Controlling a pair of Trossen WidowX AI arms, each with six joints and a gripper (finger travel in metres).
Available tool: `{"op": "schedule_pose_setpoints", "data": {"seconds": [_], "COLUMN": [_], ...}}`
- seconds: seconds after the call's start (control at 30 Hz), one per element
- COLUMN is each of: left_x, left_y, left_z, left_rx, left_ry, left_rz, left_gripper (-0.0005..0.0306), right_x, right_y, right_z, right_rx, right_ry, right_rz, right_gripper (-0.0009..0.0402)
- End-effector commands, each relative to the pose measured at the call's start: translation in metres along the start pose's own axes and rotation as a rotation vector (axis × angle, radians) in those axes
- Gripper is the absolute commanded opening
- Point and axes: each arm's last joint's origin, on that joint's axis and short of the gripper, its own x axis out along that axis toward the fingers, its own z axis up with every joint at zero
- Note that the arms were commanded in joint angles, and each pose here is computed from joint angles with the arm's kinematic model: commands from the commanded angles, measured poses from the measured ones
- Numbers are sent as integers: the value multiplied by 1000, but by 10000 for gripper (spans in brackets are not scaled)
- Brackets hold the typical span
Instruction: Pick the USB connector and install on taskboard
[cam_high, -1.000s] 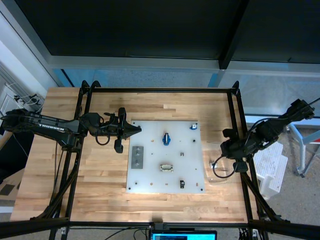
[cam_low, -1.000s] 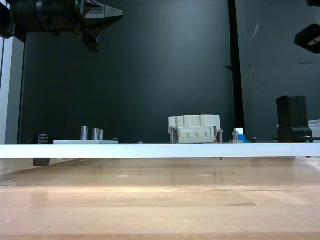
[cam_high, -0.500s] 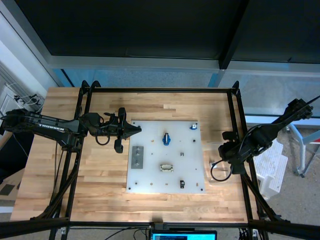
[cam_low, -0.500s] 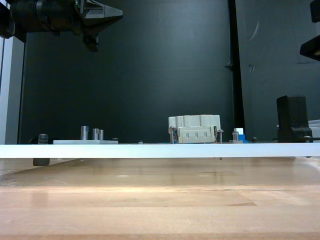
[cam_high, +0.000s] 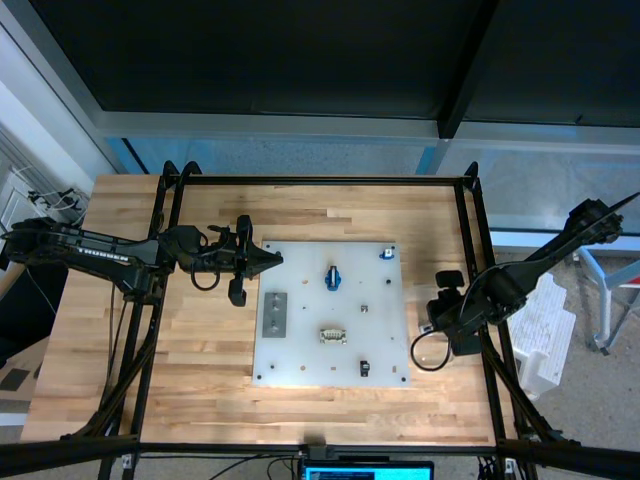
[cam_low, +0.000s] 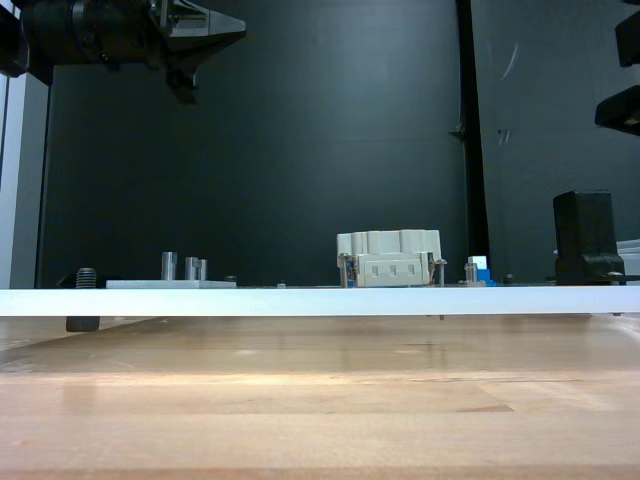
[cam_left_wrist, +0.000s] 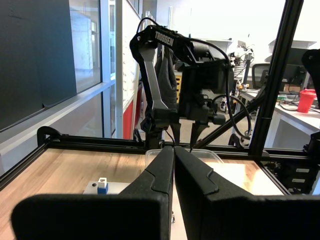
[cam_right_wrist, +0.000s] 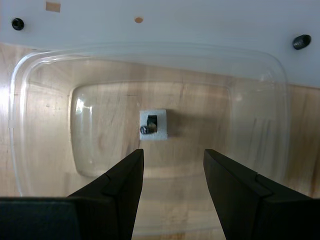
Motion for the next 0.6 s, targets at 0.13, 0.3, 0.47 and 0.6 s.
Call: {"op": "schedule_pose_setpoints", "data": {"seconds": [0.13, 0.3, 0.47, 0.6], "left_x": [0, 0, 0, 0], "left_y": [0, 0, 0, 0], "left_z": [0, 0, 0, 0], "left_rx": [0, 0, 0, 0], "left_ry": [0, 0, 1, 1], "left_rz": [0, 0, 0, 0], "left_gripper": [0, 0, 0, 0], "right_x": [16, 24, 31, 38], "right_y": [4, 6, 8, 9], "right_z": [1, 1, 3, 3], "right_rx": [0, -11, -26, -26], "right_ry": [-3, -10, -1, 3], "right_rz": [2, 6, 2, 4], "right_gripper": [165, 165, 165, 165]}}
